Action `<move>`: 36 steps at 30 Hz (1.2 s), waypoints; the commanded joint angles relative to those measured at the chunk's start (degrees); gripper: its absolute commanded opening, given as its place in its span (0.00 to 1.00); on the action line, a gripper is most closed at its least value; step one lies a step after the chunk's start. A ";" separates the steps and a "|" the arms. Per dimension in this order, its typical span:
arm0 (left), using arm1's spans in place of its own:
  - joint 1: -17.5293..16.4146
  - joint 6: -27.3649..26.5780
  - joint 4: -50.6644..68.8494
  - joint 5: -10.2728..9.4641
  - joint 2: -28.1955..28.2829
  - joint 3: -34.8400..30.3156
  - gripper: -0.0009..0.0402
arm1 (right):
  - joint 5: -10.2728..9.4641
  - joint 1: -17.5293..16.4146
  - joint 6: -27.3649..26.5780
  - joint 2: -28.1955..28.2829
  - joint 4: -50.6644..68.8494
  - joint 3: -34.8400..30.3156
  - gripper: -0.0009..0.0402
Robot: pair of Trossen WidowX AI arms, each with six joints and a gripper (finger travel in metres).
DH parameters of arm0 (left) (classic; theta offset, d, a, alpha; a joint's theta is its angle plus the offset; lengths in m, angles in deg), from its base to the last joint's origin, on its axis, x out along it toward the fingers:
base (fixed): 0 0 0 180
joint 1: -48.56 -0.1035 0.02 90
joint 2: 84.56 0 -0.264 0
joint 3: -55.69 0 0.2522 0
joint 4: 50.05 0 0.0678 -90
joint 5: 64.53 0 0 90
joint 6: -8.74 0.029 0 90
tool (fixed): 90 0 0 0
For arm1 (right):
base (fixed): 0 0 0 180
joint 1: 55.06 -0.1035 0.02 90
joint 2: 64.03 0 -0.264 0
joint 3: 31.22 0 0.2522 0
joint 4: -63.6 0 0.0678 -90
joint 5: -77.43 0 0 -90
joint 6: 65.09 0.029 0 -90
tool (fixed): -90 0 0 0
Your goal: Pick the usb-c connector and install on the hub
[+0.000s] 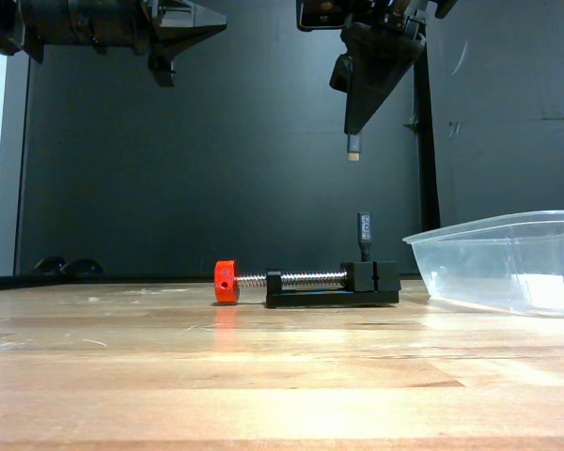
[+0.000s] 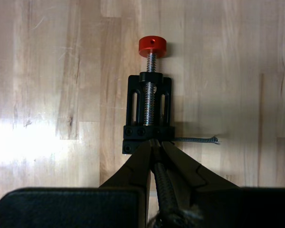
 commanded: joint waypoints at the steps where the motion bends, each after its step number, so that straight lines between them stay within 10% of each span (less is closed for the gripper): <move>1: -0.02 0.02 -0.02 0.00 0.02 -0.02 0.02 | 1.92 0.02 0.35 0.00 -0.09 1.11 0.03; 36: -0.02 0.02 -0.02 0.00 0.02 -0.02 0.02 | 1.40 0.07 2.67 0.42 -3.85 5.79 0.02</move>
